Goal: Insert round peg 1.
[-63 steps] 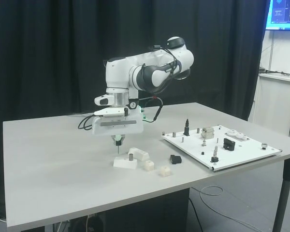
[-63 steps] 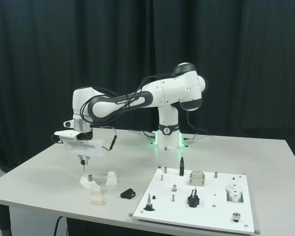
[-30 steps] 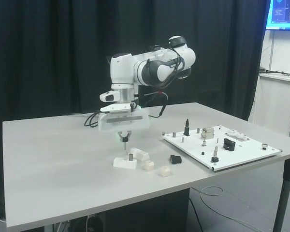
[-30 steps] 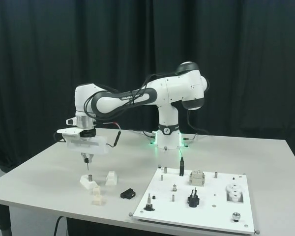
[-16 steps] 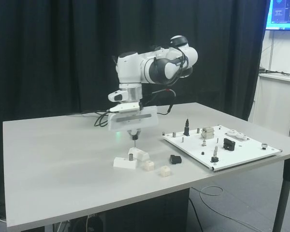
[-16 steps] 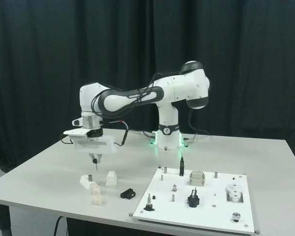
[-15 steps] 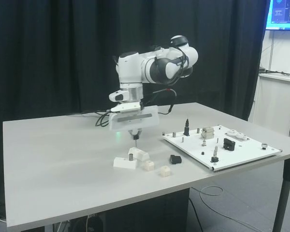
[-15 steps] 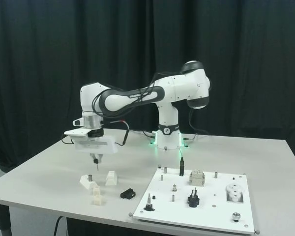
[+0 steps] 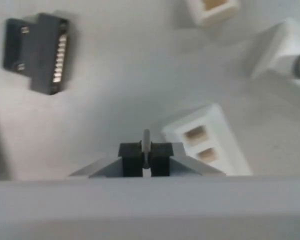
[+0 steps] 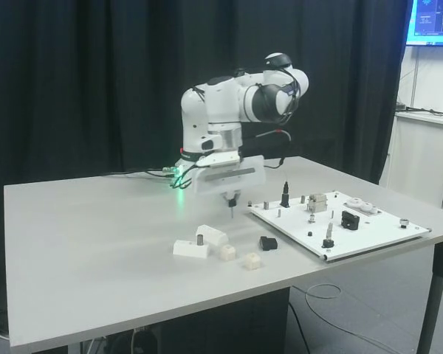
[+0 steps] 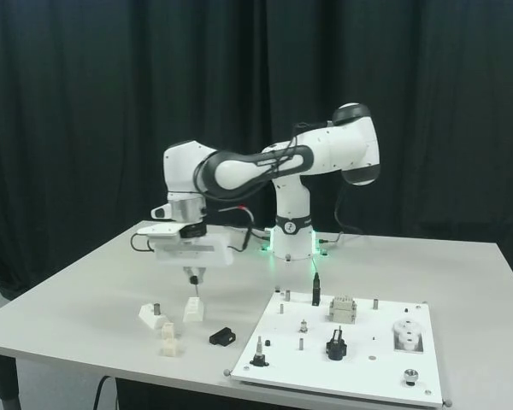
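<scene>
The white arm is reaching out over the grey table, and its gripper is hanging in the air above the small white blocks, not touching any of them. In the wrist view the two black fingers are pressing together on a thin grey pin, the round peg, which is sticking out between them (only its tip is showing past the pads). In both room views the peg is pointing straight down from the gripper, well above the table surface. Just under the gripper a white block with two slots is lying on the table, and a black connector with a row of pins is lying further away, apart from the block. In the second room view the same connector is resting between the white blocks and the white board. Three more white pieces are standing near each other: a flat holder with a short dark pin, a block with a sloped top and a small cube. The white board is lying on the side of the table away from the blocks, and it is carrying several small black and grey parts. A green light is shining near the wrist of the arm.
</scene>
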